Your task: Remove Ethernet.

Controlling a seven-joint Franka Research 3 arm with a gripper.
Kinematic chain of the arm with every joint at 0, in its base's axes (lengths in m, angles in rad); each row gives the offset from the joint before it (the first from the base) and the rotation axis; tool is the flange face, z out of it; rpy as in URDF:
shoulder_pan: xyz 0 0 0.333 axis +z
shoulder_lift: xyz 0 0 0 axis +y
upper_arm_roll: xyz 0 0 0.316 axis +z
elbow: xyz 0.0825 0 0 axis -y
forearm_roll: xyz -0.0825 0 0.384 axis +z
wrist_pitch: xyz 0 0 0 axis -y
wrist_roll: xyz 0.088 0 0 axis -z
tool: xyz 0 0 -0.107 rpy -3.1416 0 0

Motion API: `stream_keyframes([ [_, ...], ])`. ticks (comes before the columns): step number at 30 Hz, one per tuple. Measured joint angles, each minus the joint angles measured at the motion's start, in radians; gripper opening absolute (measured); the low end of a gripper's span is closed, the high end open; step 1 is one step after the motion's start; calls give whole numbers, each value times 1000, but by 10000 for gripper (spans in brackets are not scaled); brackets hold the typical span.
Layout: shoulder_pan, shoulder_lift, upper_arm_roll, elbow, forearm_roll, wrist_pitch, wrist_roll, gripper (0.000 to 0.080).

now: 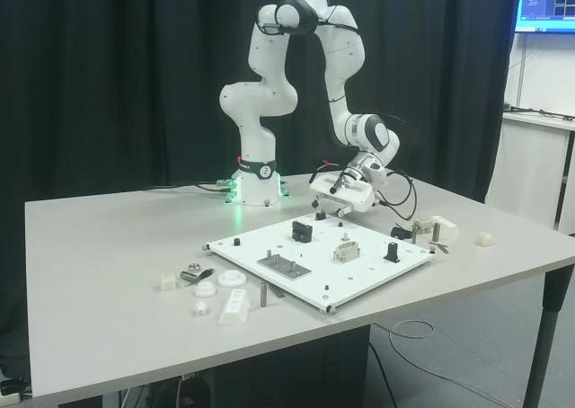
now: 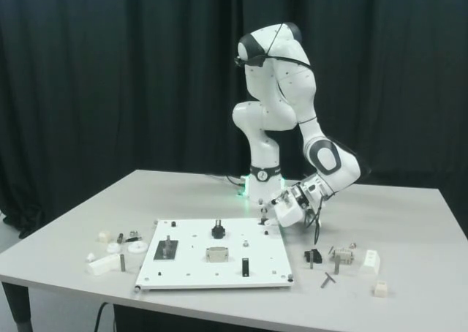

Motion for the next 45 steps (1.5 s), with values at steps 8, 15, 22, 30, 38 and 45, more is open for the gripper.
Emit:
stream_keyframes([
  [8, -6, 0, 0, 2, -6, 5, 0, 800],
  [15, -10, 0, 0, 3, -11, 9, 0, 800],
  [22, -11, 0, 0, 4, -15, 11, 0, 800],
  [30, -12, 0, 0, 6, -20, 16, 0, 800],
  [38, -16, 0, 0, 6, -25, 28, -1, 800],
  [45, -22, 0, 0, 5, -24, 32, -3, 774],
])
